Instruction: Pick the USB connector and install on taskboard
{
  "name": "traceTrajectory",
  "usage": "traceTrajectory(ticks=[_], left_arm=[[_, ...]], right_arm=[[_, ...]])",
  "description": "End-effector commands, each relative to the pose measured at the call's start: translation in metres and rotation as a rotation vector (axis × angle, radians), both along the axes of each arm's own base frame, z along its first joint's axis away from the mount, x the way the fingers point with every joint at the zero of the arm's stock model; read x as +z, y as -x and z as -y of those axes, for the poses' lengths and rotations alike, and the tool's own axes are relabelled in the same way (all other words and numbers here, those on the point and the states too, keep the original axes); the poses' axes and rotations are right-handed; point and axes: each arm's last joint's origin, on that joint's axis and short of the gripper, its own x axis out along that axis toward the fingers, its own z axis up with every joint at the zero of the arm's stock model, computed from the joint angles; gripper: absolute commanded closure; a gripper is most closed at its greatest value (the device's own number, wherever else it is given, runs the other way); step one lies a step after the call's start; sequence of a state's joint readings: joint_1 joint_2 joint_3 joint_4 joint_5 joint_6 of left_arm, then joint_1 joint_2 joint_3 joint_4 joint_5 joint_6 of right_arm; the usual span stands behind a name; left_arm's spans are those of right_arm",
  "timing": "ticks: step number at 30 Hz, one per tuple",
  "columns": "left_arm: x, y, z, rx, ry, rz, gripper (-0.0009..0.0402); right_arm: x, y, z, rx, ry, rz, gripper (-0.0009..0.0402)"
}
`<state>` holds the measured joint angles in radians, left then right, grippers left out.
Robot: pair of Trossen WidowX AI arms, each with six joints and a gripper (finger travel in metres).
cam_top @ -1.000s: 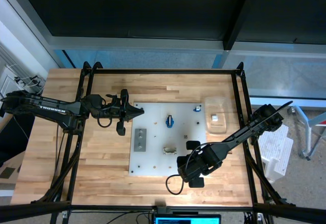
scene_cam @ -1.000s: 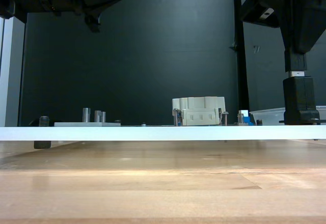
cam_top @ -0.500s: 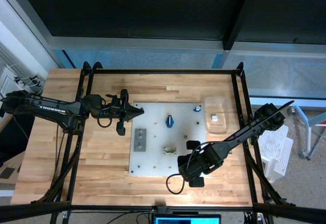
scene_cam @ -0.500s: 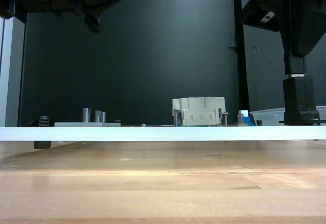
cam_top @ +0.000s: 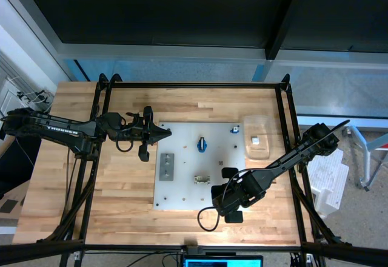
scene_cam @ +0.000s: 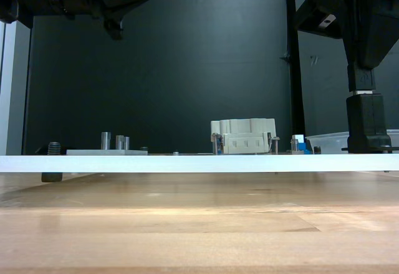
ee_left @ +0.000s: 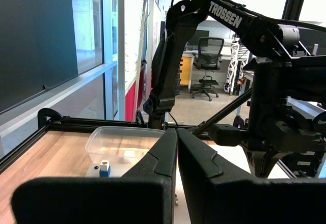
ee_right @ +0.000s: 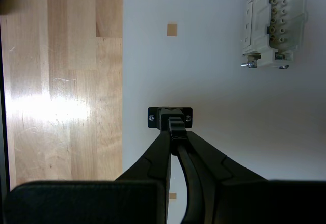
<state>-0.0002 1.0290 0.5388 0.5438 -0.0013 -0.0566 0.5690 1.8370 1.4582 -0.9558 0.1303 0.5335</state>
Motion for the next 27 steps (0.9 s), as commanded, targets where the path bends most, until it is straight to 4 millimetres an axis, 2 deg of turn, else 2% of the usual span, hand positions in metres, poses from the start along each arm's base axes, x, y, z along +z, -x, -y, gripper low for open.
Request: traceTrajectory(ticks=[1, 13, 27], left_arm=[[0.000, 0.000, 0.000, 0.000, 0.000, 0.000, 0.0393], [0.000, 0.000, 0.000, 0.000, 0.000, 0.000, 0.0393], [0.000, 0.000, 0.000, 0.000, 0.000, 0.001, 0.0393]], right_arm=[[0.001, 0.000, 0.000, 0.000, -0.004, 0.006, 0.0375], [0.007, 0.002, 0.001, -0.001, -0.015, 0.024, 0.0333], [0.028, 0.008, 0.005, -0.003, -0.014, 0.042, 0.0246]])
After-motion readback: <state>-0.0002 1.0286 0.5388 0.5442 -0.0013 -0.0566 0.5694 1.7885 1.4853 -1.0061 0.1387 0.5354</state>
